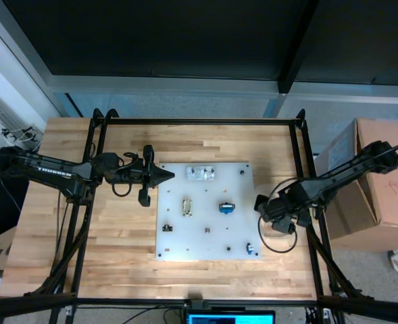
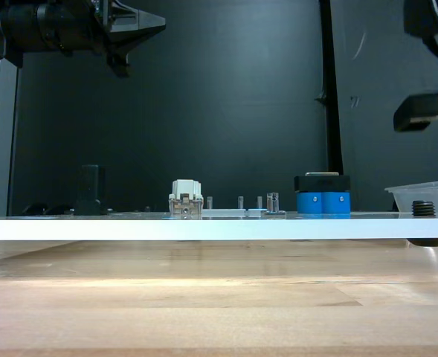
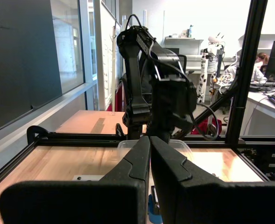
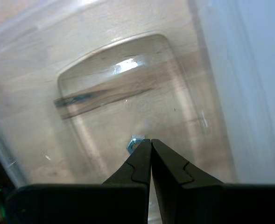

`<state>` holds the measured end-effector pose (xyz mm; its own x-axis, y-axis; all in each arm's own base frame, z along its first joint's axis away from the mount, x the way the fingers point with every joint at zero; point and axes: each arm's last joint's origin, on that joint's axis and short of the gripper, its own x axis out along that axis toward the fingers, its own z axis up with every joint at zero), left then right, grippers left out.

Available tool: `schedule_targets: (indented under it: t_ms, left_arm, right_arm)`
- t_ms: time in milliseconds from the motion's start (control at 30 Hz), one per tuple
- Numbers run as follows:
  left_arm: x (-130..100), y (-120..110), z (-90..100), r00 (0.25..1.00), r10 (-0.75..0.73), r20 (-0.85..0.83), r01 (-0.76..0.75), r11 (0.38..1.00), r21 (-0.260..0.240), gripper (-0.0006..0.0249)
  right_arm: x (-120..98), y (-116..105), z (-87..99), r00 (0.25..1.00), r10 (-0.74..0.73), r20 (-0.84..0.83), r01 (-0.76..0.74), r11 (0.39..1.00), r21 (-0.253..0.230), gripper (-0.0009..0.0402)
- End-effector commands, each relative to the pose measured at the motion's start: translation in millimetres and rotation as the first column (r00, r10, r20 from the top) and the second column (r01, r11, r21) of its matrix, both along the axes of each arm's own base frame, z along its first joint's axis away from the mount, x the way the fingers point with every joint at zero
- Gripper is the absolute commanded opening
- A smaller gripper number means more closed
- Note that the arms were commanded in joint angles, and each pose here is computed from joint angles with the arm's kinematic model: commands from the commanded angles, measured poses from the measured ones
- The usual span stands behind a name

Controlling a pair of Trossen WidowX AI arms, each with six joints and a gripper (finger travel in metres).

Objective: Pick the M12 nut and place it on its threads and fasten

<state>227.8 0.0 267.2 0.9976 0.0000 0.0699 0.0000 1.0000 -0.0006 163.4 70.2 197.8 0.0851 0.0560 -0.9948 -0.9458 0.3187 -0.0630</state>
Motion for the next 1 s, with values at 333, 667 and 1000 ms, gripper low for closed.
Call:
schedule_targets:
  t_ms: [333,667,1000]
  left_arm:
    - [0,0,0.1,1.000,0.000,0.000,0.000,1.000,0.000,0.0000]
    - [0,0,0.1,1.000,0.000,0.000,0.000,1.000,0.000,0.0000]
    - [0,0,0.1,1.000,0.000,0.000,0.000,1.000,0.000,0.0000]
  right_arm:
    - [-11,-7,0.5,0.958,0.284,-0.040,-0.286,0.956,-0.061,0.0083]
    - [-11,-10,-15.4,0.821,0.569,-0.045,-0.571,0.817,-0.082,0.0175]
    - [-5,-11,-34.8,0.815,0.578,-0.040,-0.579,0.812,-0.074,0.0192]
